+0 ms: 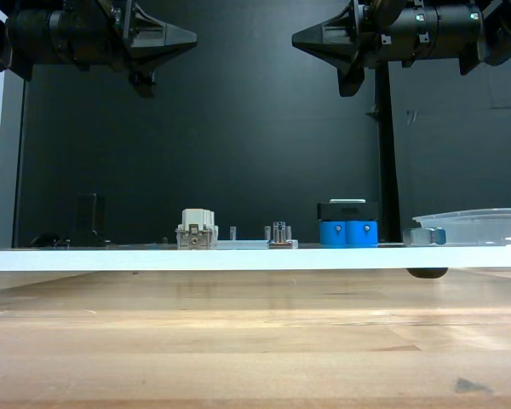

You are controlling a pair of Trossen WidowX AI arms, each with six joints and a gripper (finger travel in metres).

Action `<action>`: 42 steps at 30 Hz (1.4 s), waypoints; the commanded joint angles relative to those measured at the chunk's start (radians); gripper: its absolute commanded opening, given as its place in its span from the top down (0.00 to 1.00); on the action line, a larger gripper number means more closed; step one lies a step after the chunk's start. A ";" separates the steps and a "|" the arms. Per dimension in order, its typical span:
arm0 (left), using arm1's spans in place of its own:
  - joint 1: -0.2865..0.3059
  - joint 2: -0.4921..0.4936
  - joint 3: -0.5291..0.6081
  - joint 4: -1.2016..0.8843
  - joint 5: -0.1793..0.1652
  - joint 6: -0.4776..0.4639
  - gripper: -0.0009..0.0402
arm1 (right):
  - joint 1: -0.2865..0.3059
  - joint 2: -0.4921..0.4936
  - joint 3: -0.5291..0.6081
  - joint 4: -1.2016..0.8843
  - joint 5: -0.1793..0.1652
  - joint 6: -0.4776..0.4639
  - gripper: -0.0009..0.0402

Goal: Unfasten the M12 fastener and place in the container

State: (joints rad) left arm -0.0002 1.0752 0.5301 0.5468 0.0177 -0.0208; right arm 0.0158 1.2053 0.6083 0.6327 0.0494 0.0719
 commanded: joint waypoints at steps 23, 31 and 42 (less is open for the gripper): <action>0.000 0.000 0.000 0.000 0.001 0.000 0.98 | 0.144 0.153 0.537 -1.114 0.001 0.080 0.98; 0.000 0.000 0.000 0.000 0.000 0.000 0.98 | 0.175 0.268 0.717 -1.402 0.002 0.262 0.98; 0.000 0.000 0.000 0.000 0.001 0.000 0.98 | 0.248 0.491 0.951 -1.699 0.010 0.554 0.98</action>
